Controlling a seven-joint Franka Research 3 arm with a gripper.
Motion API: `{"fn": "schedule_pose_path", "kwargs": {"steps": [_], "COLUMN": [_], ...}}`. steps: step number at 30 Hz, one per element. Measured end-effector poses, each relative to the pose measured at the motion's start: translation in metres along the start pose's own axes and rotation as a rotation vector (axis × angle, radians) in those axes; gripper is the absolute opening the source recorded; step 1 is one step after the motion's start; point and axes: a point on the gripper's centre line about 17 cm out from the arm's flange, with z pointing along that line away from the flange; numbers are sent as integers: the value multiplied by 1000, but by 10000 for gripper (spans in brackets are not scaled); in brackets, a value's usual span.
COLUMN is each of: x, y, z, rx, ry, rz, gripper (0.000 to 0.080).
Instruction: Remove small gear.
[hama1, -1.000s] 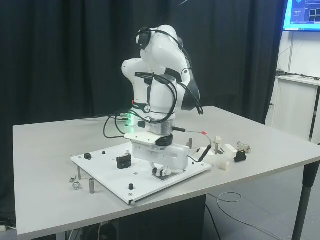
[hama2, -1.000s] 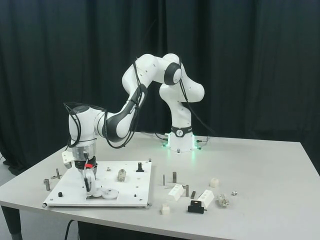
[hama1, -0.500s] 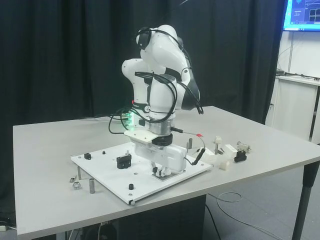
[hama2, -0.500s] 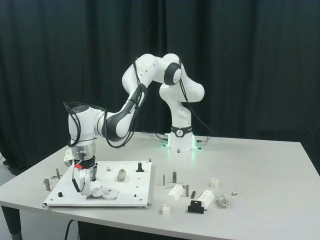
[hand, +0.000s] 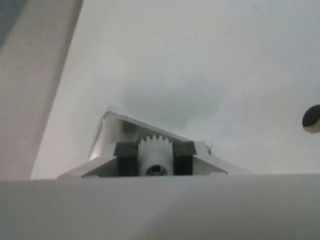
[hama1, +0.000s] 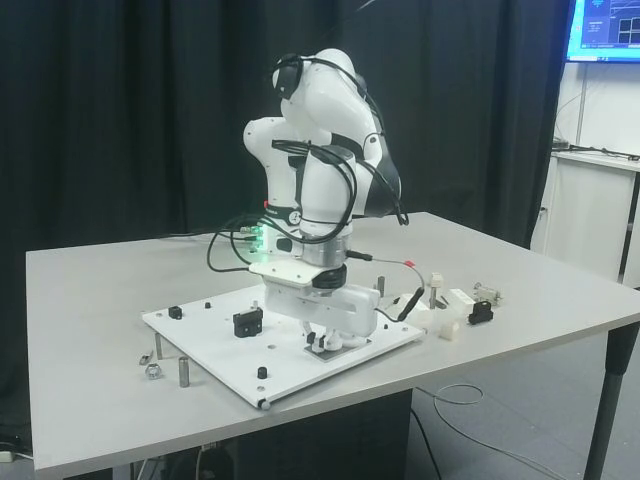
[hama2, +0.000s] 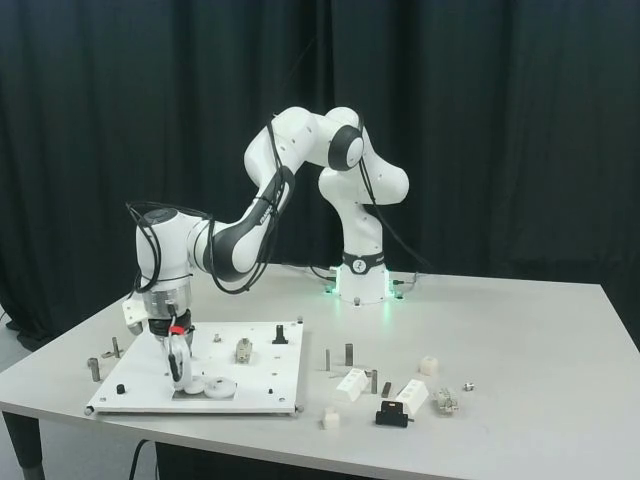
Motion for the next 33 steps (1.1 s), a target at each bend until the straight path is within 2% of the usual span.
{"fn": "schedule_pose_path", "kwargs": {"steps": [12,18,20,26,29,33], "x": [0,0,0,-1,0,0], "y": [0,0,0,0,0,0], "z": [-1,-1,-1,-1,-1,0], "rx": [-1,-2,-2,-2,-1,-1], "ry": [-2,-5,-4,-5,-5,-5], "rz": [-48,123,117,-3,9,76], "gripper": [138,138,138,138,138,138]}}
